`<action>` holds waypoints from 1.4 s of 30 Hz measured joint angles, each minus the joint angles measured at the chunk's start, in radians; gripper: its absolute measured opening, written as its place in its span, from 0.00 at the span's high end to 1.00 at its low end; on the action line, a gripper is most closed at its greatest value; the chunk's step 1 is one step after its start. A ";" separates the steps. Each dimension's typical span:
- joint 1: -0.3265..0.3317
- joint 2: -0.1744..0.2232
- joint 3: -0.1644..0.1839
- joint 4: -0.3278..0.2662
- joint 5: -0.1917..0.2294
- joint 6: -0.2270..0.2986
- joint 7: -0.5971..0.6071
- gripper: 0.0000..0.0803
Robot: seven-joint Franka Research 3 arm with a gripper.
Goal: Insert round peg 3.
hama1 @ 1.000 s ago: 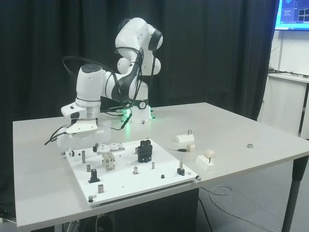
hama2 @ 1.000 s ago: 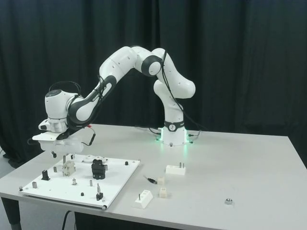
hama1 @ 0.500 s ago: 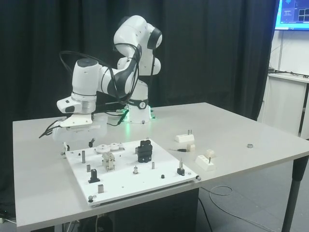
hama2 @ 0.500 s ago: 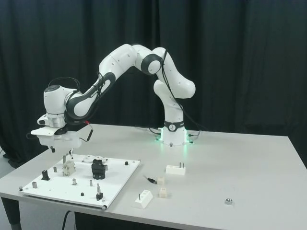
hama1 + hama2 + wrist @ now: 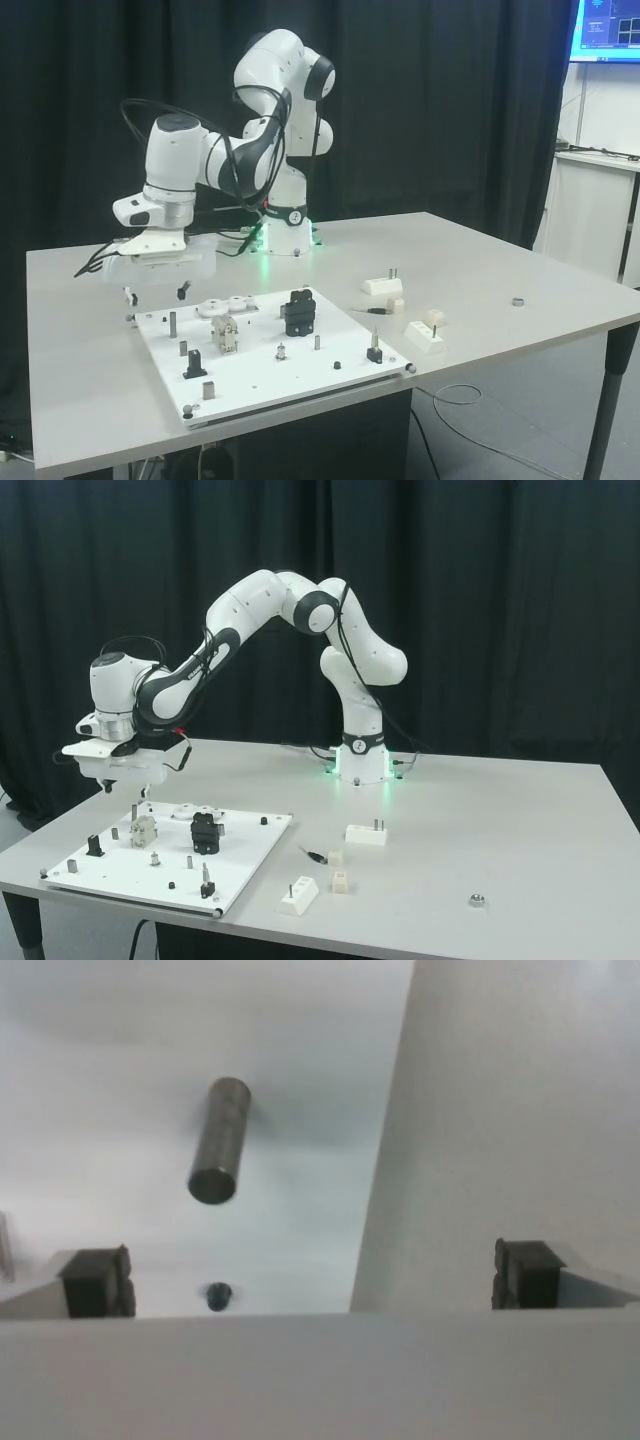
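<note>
One peg (image 5: 219,1140) upright in board (image 5: 120,1080); gripper (image 5: 310,1278) open above.

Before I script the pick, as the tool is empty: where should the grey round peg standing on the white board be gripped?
Probably the upper shaft, from straight above. The peg stands upright on the board, a plain cylinder free only at its top, so the open tool can straddle it.
</note>
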 joint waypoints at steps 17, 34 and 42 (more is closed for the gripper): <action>-0.006 0.006 -0.006 -0.001 -0.007 0.045 0.000 0.00; -0.010 0.030 0.001 -0.002 -0.006 0.088 0.000 0.00; -0.016 0.035 0.009 -0.002 -0.004 0.107 0.000 0.00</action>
